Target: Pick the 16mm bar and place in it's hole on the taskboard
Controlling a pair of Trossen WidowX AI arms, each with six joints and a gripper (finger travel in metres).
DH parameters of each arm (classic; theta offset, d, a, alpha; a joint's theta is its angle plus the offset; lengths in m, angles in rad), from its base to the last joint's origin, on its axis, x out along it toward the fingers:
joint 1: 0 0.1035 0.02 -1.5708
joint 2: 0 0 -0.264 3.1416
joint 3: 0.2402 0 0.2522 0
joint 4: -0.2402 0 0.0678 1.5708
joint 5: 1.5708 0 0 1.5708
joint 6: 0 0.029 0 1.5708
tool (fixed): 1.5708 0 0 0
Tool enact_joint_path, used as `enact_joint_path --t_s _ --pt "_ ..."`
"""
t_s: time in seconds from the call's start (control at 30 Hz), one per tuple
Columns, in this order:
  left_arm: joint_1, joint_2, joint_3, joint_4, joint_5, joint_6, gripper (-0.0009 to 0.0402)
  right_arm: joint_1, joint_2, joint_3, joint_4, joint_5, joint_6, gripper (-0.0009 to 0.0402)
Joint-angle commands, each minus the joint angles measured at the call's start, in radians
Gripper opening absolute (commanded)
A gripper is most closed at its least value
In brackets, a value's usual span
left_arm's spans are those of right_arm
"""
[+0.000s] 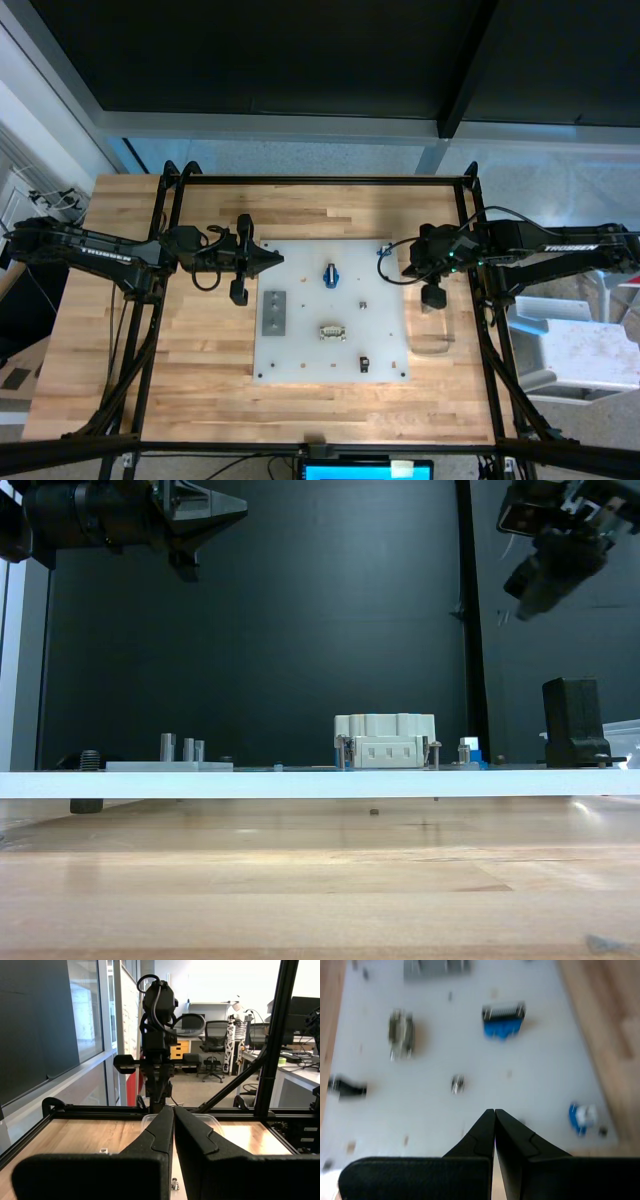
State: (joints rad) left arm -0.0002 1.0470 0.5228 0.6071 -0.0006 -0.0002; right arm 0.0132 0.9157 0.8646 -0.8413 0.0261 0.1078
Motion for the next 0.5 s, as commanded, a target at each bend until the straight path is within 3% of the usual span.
enact_joint_path --t_s 0.03,0.5 --pt "0.000 0.000 0.000 0.000 0.000 0.000 0.0000 0.010 0.026 0.029 -0.108 -0.027 -0.001 0.0000" --pt "0.000 0.000 0.000 0.000 0.000 0.000 0.0000 0.090 0.051 0.044 -0.453 -0.027 -0.011 0.0000"
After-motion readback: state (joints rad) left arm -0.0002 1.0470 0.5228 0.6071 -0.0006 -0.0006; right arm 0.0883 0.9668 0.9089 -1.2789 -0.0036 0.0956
